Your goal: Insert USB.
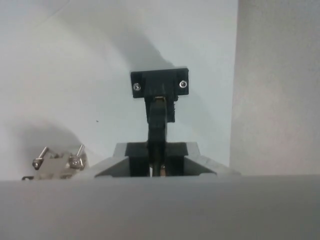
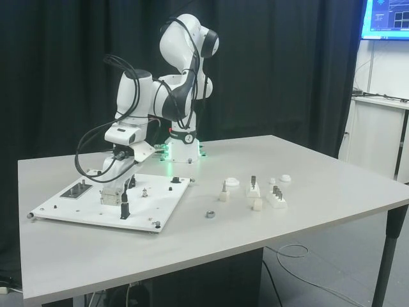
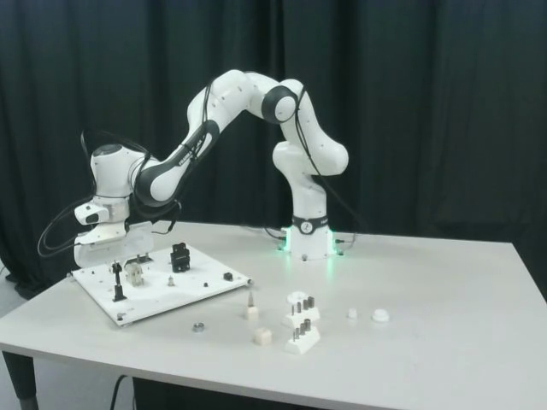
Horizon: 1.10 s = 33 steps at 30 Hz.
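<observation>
A black socket block with two screws stands on the white board. In the wrist view my gripper is shut on a black USB plug, and the plug's tip sits at the block's opening. How far it is in, I cannot tell. In the first room view the gripper hangs low over the board, right above the black socket post. The second room view shows the gripper over the same post near the board's front left corner.
A metal part with two small levers stands on the board close beside the gripper. Also on the board are a grey slotted part and a black block. Several white fixtures and a small ring lie on the grey table.
</observation>
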### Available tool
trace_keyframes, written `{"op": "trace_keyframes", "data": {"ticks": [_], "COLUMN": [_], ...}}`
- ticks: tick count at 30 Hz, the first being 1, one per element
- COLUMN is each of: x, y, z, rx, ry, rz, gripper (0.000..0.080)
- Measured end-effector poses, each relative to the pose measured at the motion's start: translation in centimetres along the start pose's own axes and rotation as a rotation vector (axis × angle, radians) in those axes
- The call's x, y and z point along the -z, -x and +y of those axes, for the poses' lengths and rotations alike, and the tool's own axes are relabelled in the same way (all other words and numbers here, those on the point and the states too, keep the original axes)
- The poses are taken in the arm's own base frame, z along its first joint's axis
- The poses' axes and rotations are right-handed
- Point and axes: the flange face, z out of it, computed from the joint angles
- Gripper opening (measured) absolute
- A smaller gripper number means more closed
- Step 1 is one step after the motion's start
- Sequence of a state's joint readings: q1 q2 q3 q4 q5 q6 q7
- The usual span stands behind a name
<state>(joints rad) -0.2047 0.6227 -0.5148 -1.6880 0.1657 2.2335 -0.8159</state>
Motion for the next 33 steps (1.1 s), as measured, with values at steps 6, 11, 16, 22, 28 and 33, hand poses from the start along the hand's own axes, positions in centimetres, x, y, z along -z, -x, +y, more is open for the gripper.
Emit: {"op": "trace_keyframes", "data": {"ticks": [6,11,16,22,28,33], "x": [-0.19,-0.21,-0.2,-0.19,-0.18,-0.19], "y": [-0.02,-0.07,-0.09,-0.09,-0.04,-0.06], "z": [0.0,0.01,0.01,0.01,0.04,-0.08], "rx": [-0.001,0.004,0.011,0.012,0.009,0.01], "ry": [-0.001,-0.004,-0.007,-0.007,-0.009,-0.015], "rz": [0.002,0.008,0.013,0.014,0.014,0.009], "gripper": [0.006,0.006,0.006,0.006,0.006,0.019]}}
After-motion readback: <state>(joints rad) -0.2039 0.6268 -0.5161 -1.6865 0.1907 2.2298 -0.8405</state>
